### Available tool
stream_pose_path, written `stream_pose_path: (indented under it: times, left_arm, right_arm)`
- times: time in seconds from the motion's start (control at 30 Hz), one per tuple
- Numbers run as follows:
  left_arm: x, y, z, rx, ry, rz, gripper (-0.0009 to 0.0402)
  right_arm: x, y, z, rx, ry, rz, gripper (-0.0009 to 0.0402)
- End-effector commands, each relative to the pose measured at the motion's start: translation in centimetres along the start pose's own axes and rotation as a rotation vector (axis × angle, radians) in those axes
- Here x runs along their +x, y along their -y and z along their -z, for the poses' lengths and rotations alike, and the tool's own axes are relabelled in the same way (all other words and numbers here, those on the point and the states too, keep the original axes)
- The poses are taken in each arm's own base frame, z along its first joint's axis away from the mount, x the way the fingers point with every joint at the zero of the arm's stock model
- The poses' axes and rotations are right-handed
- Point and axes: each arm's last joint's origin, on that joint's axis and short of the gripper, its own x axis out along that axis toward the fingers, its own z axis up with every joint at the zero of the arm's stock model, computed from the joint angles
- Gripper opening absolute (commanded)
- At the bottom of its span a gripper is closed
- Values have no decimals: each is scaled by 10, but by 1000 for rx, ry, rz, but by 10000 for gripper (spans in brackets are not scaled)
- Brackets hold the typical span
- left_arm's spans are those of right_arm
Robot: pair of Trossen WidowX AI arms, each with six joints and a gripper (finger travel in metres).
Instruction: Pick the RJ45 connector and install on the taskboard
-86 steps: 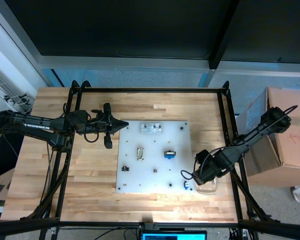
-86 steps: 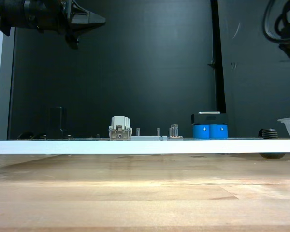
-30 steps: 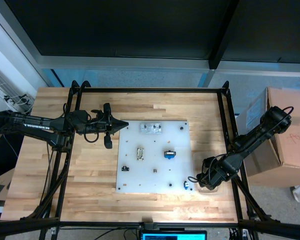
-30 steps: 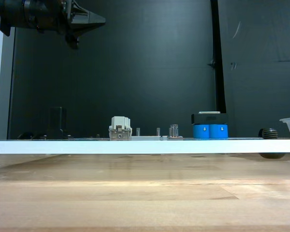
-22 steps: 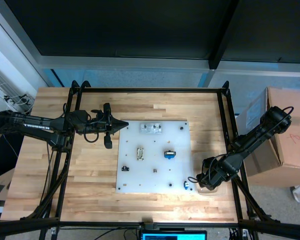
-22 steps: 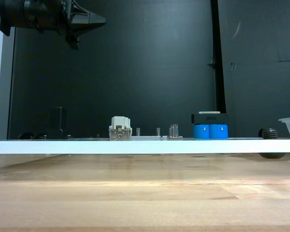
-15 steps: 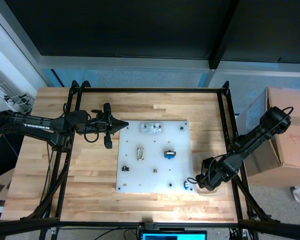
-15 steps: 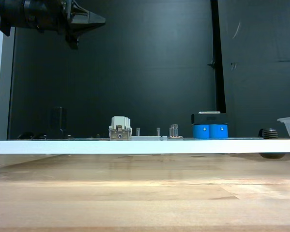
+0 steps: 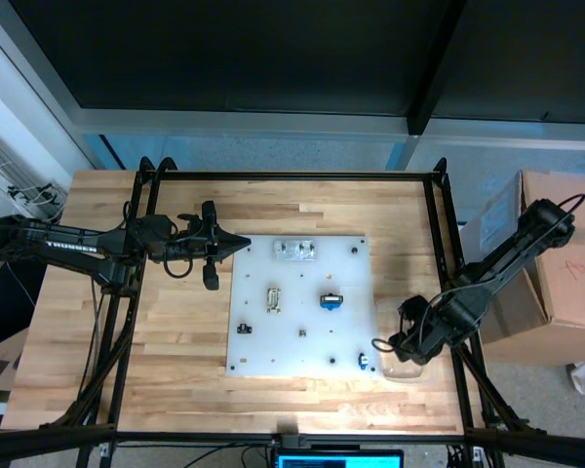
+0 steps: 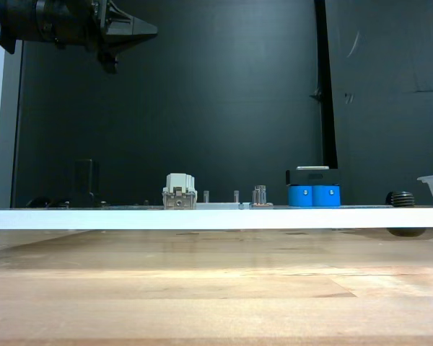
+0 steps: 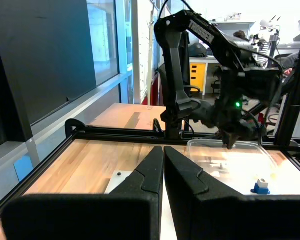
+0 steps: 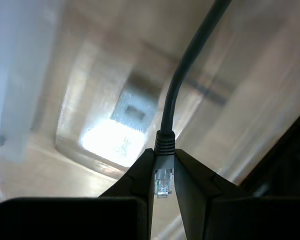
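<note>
**RJ45 connector (image 12: 163,180) clamped in the right gripper (image 12: 163,156), hanging over a clear bin (image 9: 406,370) beside the taskboard (image 9: 273,336).**

Pinched in a narrow gap between two black tapered fingers (image 12: 135,180), translucent plug end nearest the camera, ribbed grey boot (image 12: 165,142) and smooth grey cable (image 12: 186,70) running away over the bin's glossy floor. Held clear of any seat, off the white board's near right corner, above the wooden surface (image 9: 175,331). Too small to pick out in the high view and out of frame in the low view, only the bin's rim showing there, cut off at the edge. Left gripper (image 11: 163,150) raised high by the board's far left corner, black fingers pressed together, holding nothing.
</note>
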Motion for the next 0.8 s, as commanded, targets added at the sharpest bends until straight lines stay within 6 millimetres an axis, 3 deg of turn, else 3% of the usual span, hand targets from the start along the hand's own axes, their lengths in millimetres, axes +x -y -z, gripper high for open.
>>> stream_pose_path:
  times: [0.03, 0.47, 0.8]
  left_arm:
    - [0, 0, 0, 0, 0, 0, 0]
    - [0, 0, 0, 0, 0, 0, 0]
    - [0, 0, 0, 0, 0, 0, 0]
  right_arm:
    - [-15, 2, -8, -106, 17, -8, 9]
    - [-48, -3, -65, -273, 131, -72, 7]
    - [-88, -19, -119, -626, 368, -244, 7]
